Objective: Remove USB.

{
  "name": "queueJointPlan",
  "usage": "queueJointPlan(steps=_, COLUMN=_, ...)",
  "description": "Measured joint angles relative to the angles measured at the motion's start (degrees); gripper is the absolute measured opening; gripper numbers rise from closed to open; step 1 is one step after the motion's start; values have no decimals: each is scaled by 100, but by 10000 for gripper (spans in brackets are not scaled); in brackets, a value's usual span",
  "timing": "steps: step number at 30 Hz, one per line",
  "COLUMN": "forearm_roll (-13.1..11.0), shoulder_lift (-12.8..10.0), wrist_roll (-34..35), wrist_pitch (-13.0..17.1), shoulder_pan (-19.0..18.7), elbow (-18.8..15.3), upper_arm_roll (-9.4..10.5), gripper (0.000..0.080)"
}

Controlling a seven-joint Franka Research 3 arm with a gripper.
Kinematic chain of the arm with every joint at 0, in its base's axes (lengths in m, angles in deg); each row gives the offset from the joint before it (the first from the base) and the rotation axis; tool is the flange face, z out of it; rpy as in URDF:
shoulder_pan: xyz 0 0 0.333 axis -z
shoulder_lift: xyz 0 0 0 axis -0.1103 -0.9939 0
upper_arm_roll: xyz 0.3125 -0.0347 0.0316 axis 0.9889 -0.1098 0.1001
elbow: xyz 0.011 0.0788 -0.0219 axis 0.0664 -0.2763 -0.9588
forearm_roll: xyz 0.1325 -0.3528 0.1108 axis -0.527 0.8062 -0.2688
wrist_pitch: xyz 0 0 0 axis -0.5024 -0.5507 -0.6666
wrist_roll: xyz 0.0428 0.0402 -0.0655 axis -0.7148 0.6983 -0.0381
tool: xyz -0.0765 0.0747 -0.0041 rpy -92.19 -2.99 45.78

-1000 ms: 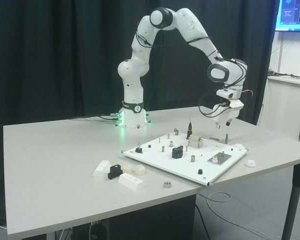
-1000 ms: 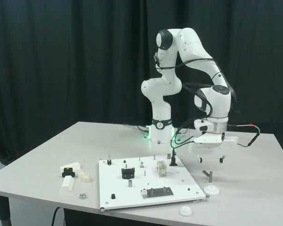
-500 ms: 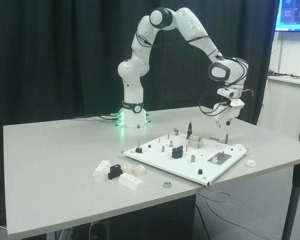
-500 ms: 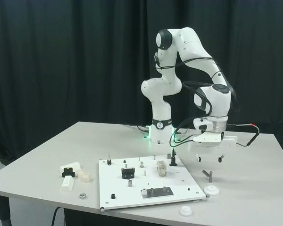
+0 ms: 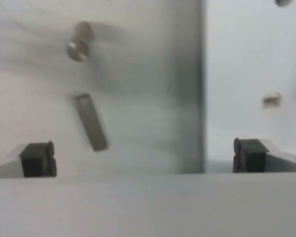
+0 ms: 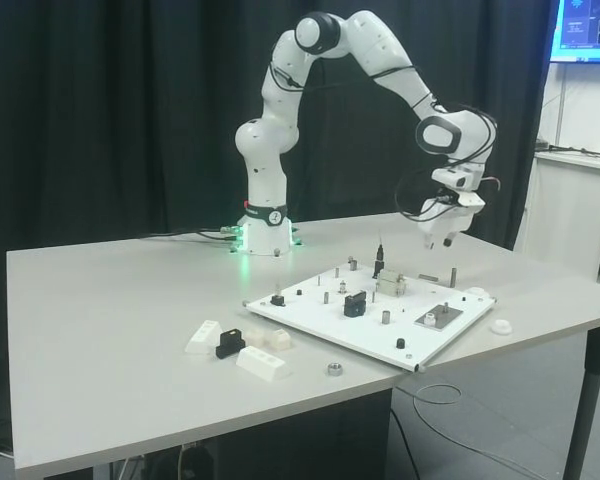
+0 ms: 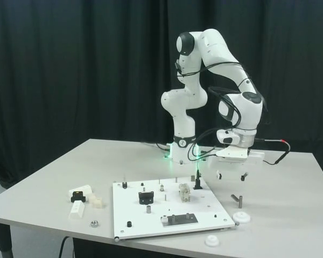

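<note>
Near edge of the table (image 7: 290,236): two white discs (image 7: 240,217) off the right corner of the white board (image 7: 151,223). A short grey pin (image 7: 237,200) lay on the table just right of the board.

The USB plug (image 7: 197,185) sat at the board's far edge, right of centre, long axis upright, apparently still seated.

The gripper (image 7: 231,176) hovered above the table, off the board's right side. Jaws were spread wide with nothing between the pads (image 5: 37,159).

In the second room view the plug lay left of and below the jaws, so I'd judge the next move needs a shift left, then descent along the plug's vertical axis.
</note>
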Motion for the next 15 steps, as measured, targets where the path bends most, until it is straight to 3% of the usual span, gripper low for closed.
queueJointPlan(steps=15, forearm_roll=424, shoulder_lift=549, wrist_roll=-301, wrist_pitch=-816, shoulder_pan=438, elbow=-252, upper_arm_roll=-7, gripper=800)
